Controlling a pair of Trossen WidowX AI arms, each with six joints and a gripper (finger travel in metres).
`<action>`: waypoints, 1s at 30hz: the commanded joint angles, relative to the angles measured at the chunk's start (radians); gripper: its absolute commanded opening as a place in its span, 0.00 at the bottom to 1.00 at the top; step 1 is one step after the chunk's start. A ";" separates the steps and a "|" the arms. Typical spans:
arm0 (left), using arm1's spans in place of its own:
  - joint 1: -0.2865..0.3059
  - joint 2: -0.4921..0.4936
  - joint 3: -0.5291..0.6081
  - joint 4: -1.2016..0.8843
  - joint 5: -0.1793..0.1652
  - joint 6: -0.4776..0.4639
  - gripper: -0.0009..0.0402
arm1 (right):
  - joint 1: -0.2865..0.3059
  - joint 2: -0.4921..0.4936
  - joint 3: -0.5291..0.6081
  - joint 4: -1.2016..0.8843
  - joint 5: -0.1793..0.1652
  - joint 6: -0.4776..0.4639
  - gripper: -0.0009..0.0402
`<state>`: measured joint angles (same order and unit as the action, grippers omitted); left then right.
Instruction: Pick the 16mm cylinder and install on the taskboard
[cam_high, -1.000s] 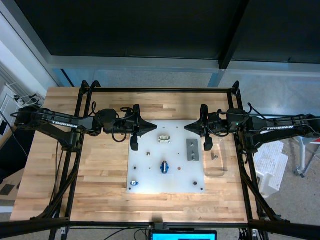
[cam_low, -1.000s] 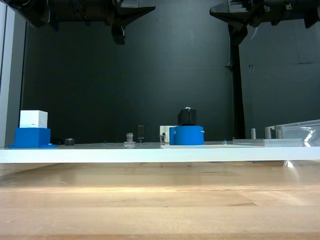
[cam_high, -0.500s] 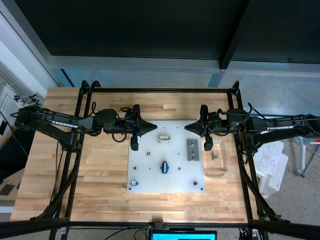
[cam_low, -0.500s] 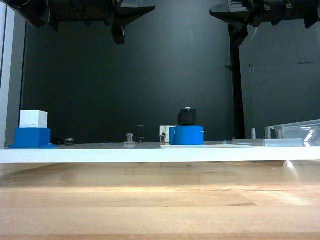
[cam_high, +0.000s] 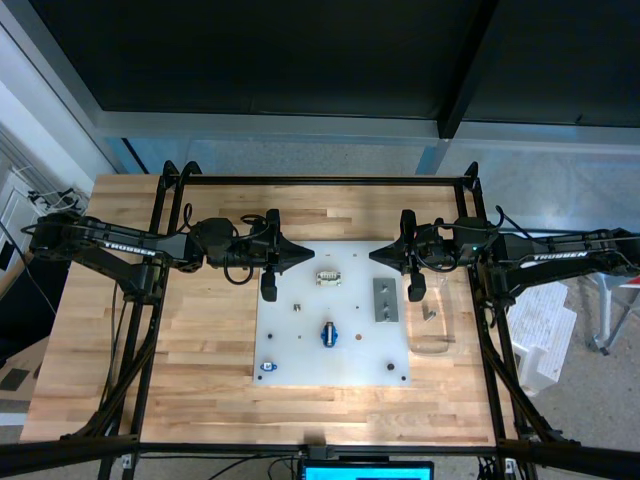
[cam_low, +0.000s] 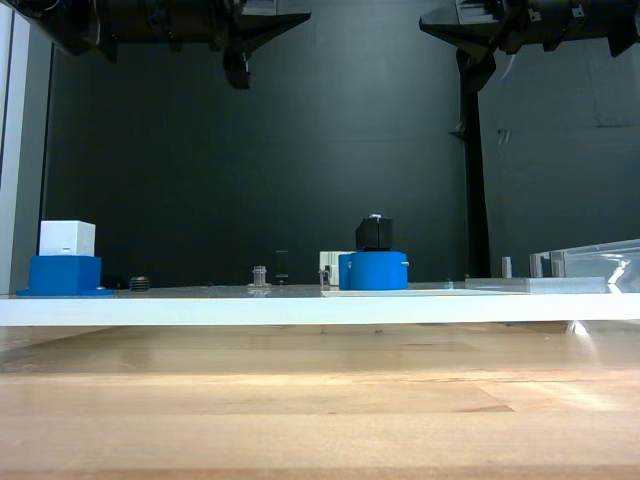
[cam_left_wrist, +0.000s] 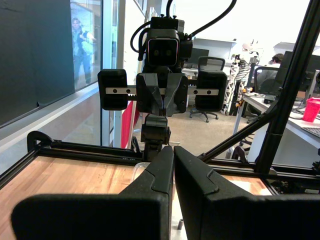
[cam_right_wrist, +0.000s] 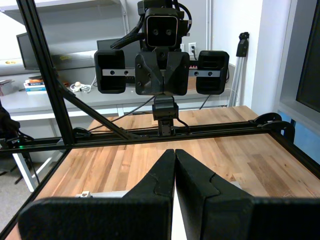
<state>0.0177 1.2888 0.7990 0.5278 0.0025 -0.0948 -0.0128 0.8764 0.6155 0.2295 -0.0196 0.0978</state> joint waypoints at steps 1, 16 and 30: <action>0.000 0.000 0.000 0.000 0.000 0.000 0.02 | 0.001 0.000 0.019 -0.040 0.001 -0.001 0.02; 0.000 0.000 0.000 0.000 0.000 0.000 0.02 | 0.010 0.000 0.206 -0.745 0.002 0.010 0.02; 0.000 0.000 0.000 0.000 0.000 0.000 0.02 | 0.039 0.003 0.258 -1.120 0.027 0.024 0.02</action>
<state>0.0177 1.2888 0.7990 0.5274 0.0029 -0.0952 0.0204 0.8787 0.8680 -0.8566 0.0078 0.1181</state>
